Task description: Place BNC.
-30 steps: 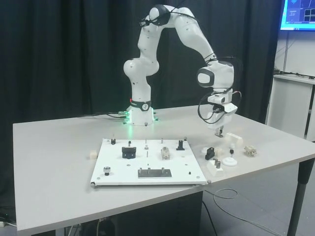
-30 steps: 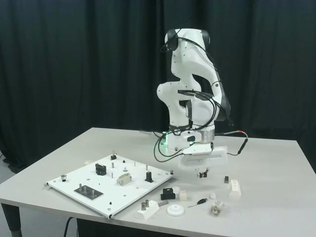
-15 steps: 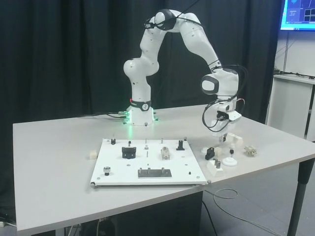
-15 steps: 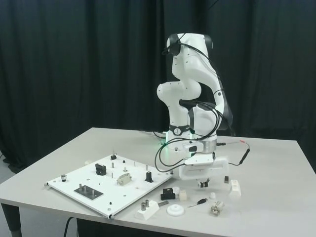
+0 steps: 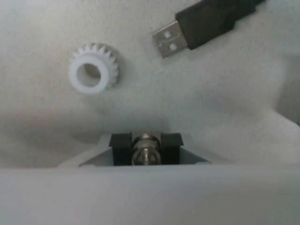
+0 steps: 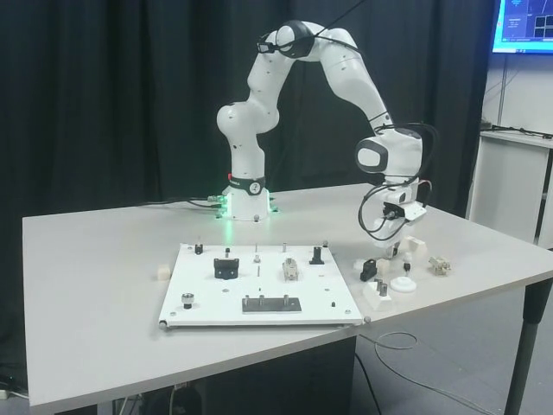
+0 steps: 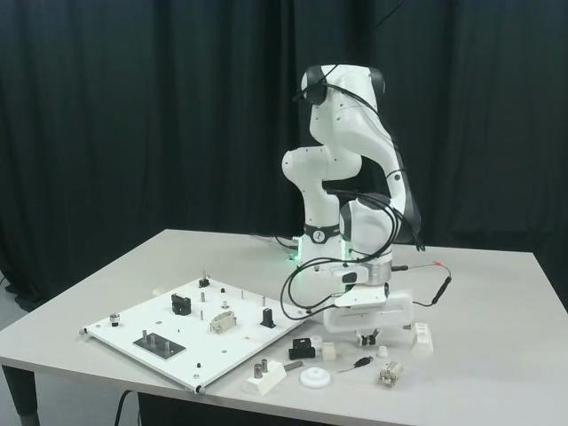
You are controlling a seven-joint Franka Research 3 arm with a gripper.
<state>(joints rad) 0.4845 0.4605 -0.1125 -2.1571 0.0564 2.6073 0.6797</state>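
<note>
My gripper (image 5: 146,140) has its black fingers (image 5: 121,140) shut on a small metal BNC connector (image 5: 146,150) that stands upright between them. In the first room view the gripper (image 6: 394,252) hangs low over the grey table, to the right of the white assembly board (image 6: 259,294), among the loose parts. From the second room camera the gripper (image 7: 366,338) sits just above the tabletop, beyond the board (image 7: 133,324). Whether the connector touches the table is hidden.
Close to the fingers lie a small white gear (image 5: 93,69) and a black USB plug (image 5: 197,23). Around them are a black block (image 6: 370,268), a large white gear (image 6: 401,284), a white block (image 6: 415,246) and a white holder (image 7: 266,377). The board carries several fixtures.
The arm has swung right and come down from above the table to just over the loose parts. The fingers stay shut on the connector.
</note>
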